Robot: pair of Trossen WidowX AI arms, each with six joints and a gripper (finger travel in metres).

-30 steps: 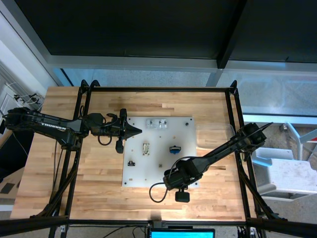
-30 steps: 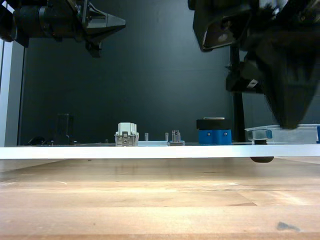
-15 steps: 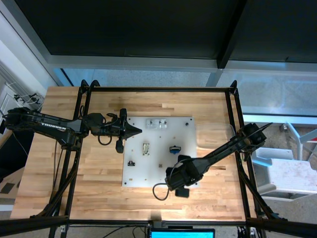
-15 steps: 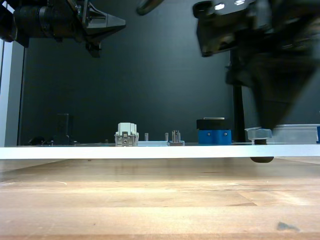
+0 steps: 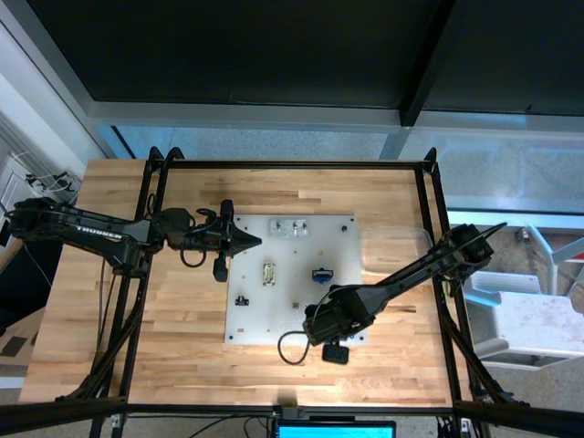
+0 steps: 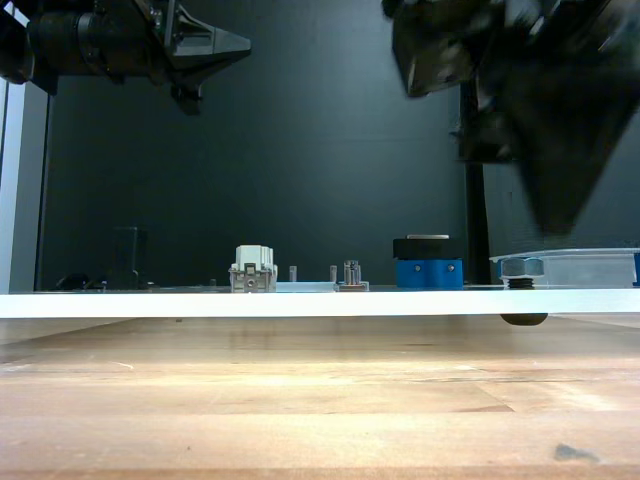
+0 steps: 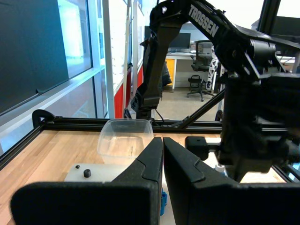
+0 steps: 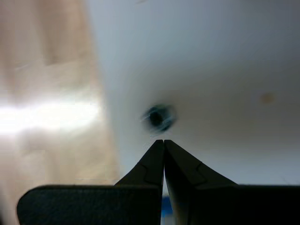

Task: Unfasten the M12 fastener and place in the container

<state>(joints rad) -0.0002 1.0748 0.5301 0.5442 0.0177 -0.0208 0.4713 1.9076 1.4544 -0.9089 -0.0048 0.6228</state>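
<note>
The small silver nut [image 6: 520,267] sits on its black ribbed stud [image 6: 520,283] at the near right edge of the white board [image 5: 292,292]. My right gripper [image 6: 548,228] hangs just above the nut, slightly to its right. It is shut with nothing between its fingers. In the right wrist view the blurred nut [image 8: 159,117] lies a little beyond the closed right gripper [image 8: 163,140]. The clear container [image 5: 394,248] stands on the wood right of the board, and no nut shows in it. My left gripper [image 5: 246,241] is shut and held high at the board's left edge.
A blue connector block [image 6: 428,272] and a grey connector [image 6: 253,270] stand mid-board, with silver fittings [image 5: 290,227] at the back. A black post [image 7: 87,173] stands at the board's far right corner. A black frame rail [image 5: 292,165] borders the table.
The right wrist has turned and its tip swung left over the nut, then lifted slightly to the right. The nut has stayed on its stud. The left arm has not moved.
</note>
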